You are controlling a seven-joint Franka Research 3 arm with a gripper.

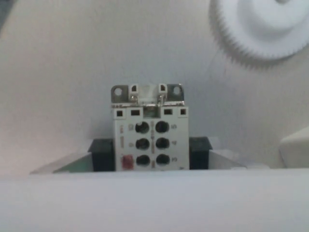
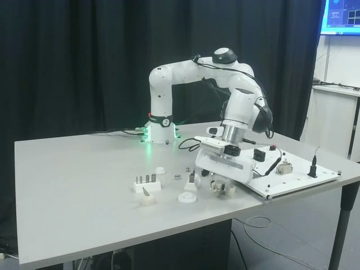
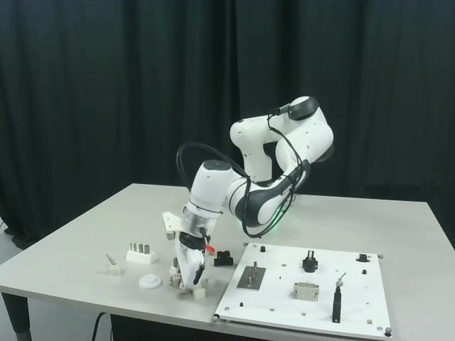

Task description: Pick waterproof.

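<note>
On my feeds the white arm (image 3: 249, 192) bent low over the grey desk (image 2: 73, 180), beside the white board (image 3: 313, 298). The end effector (image 1: 150, 166) clenched what I took, through a dim wrist view, for the waterproof connector (image 1: 149, 130), near the white gear (image 1: 263, 26).

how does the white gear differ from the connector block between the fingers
The white gear is round with a toothed rim; the connector block is boxy with six dark round holes and a metal bracket on one end. The gear lies flat and free on the table; the block sits between the black fingertips of the tool. Both are mostly white.
</note>
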